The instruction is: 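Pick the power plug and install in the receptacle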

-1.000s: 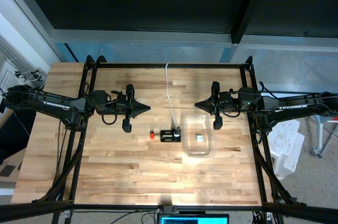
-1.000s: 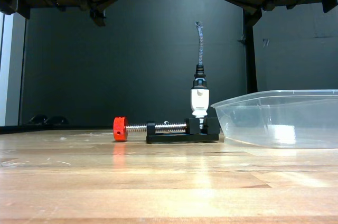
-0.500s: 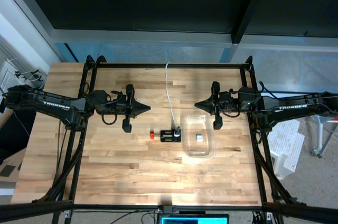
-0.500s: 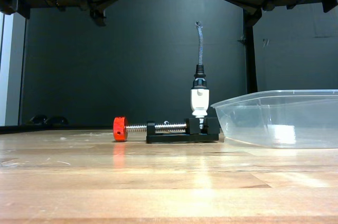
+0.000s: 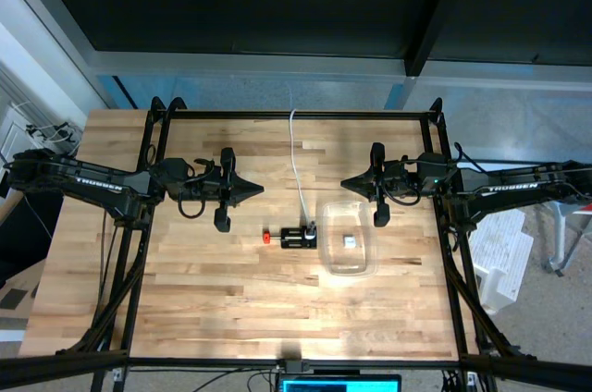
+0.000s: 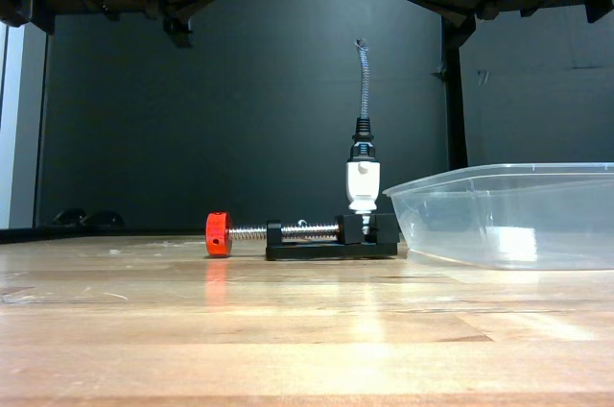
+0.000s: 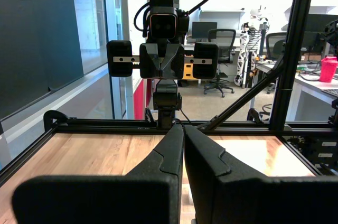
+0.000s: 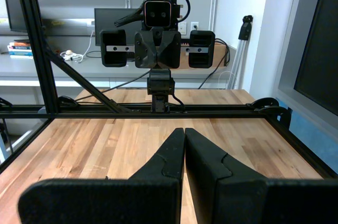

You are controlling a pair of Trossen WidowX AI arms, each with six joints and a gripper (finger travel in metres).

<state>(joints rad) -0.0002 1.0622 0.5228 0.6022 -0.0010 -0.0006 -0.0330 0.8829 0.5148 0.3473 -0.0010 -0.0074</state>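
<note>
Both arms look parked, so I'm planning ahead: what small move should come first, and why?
Probably swing the right claw, shut and raised near the clear plastic tray, over the small blocky plug inside it, opening on the way. The left claw, also shut, hangs farther away.

left arm (image 5: 88, 181): stretched level from the left edge, reaching inward, high above the surface (image 5: 231, 309).
left hand (image 5: 260, 190): tip aimed at the right arm, fingers (image 7: 171, 147) pressed together, holding nothing.
right arm (image 5: 507, 186): stretched level from the right edge, reaching inward, at about the same height.
right hand (image 5: 344, 184): tip facing the left hand, well apart from it, fingers (image 8: 171, 152) pressed together, holding nothing.
</note>
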